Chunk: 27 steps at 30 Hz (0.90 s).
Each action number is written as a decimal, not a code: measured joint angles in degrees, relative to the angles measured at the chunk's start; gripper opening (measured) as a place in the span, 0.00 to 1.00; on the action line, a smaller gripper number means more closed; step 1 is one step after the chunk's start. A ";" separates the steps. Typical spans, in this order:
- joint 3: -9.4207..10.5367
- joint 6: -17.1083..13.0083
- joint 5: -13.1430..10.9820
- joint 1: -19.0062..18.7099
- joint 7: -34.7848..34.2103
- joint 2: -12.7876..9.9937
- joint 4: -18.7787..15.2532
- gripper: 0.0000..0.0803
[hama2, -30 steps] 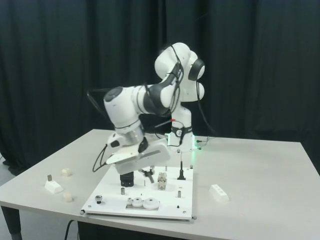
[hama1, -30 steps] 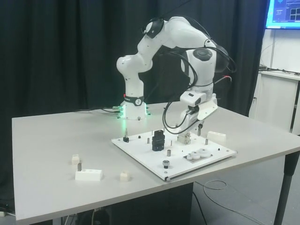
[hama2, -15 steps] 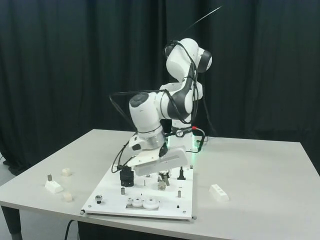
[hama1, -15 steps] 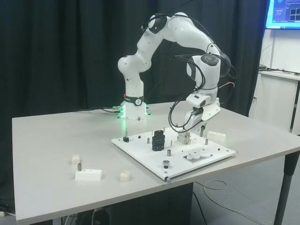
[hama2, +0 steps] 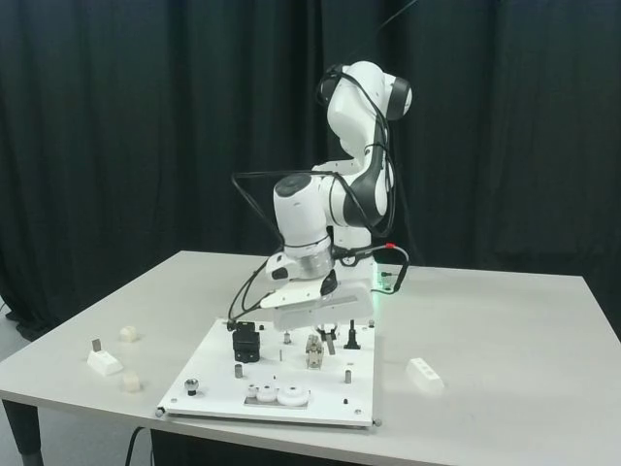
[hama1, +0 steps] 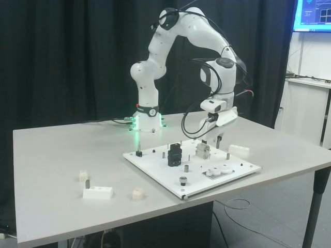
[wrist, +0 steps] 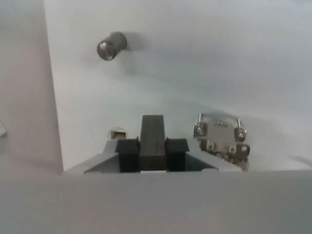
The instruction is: Insert square peg 3.
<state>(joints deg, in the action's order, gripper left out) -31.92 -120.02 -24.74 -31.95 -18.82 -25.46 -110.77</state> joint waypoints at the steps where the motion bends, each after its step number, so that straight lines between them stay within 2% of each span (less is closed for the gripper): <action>1: 0.04 -0.70 0.09 -0.12 -0.12 0.48 -0.81 0.14; 8: 0.85 -6.16 0.14 -0.90 -0.82 3.52 -6.53 0.14; 14: 1.59 -10.21 0.14 -1.82 -1.95 5.24 -10.25 0.14; 27: 2.40 -16.80 0.14 -4.14 -4.40 6.67 -15.17 0.14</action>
<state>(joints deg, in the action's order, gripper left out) -29.53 -136.82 -24.60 -36.09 -23.22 -18.79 -125.94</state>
